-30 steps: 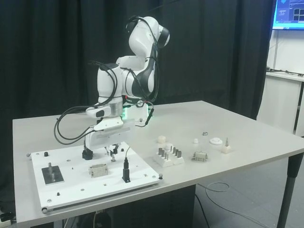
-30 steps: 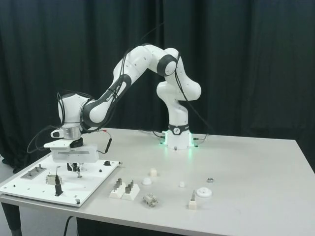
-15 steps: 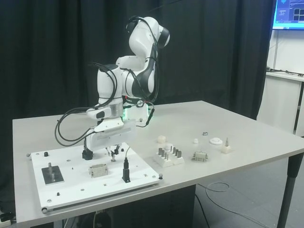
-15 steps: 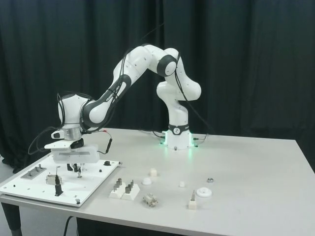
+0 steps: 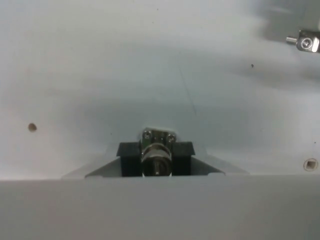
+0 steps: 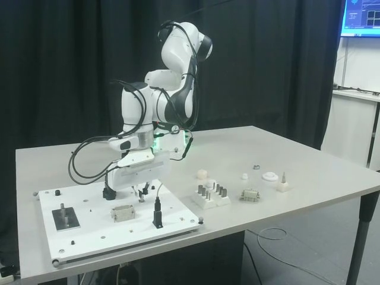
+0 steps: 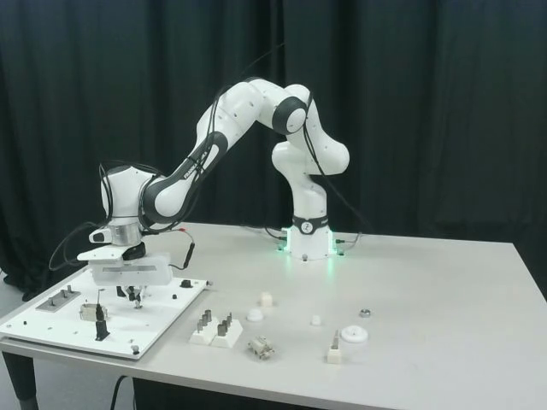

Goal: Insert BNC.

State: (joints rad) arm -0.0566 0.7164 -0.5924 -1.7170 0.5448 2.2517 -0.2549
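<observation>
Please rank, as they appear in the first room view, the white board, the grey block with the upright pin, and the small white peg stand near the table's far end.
1. White board, plainly the largest.
2. Grey block with the upright pin.
3. Small white peg stand, smallest, though it sits farther from the camera, so its true size is unsure.

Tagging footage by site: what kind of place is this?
Likely a robotics lab test cell: a white arm bolted on a grey table, a white task board of connector fixtures, black curtains all round.

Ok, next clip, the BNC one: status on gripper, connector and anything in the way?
Gripper low over the white board, finger state unreadable. BNC connector directly under the wrist, upright in its black mount. Nothing seen blocking it.
</observation>
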